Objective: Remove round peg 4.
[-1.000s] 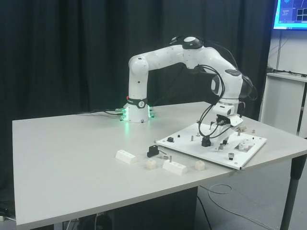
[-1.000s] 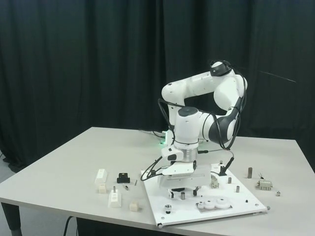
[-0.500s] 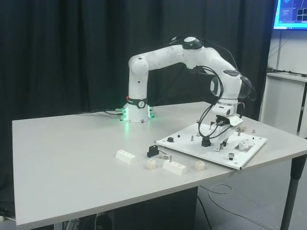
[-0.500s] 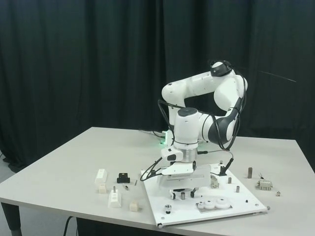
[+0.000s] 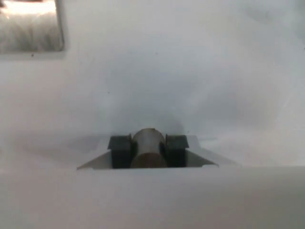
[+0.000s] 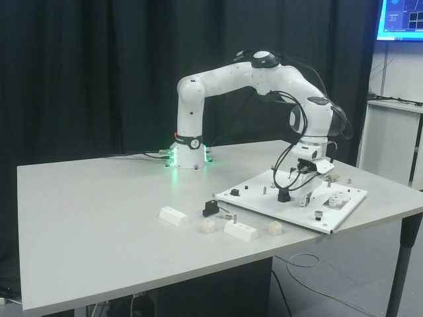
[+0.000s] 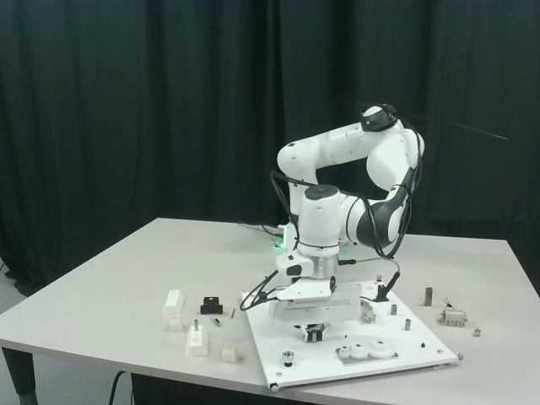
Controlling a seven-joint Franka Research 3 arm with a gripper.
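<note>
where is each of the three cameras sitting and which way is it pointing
First room view: off the table's front corner, facing the black curtain; shows the whole white arm, green-lit base and white board.
Second room view: off the table's opposite end, facing the arm head-on; end effector low over the board.
Wrist view: on the wrist, looking down; black fingertips flank the grey round peg.
Shared: both room views show arm, board and loose white blocks.

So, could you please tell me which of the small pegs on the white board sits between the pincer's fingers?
The grey round peg under the wrist, flanked by both black fingertips; the other pegs stand free on the board.
</note>
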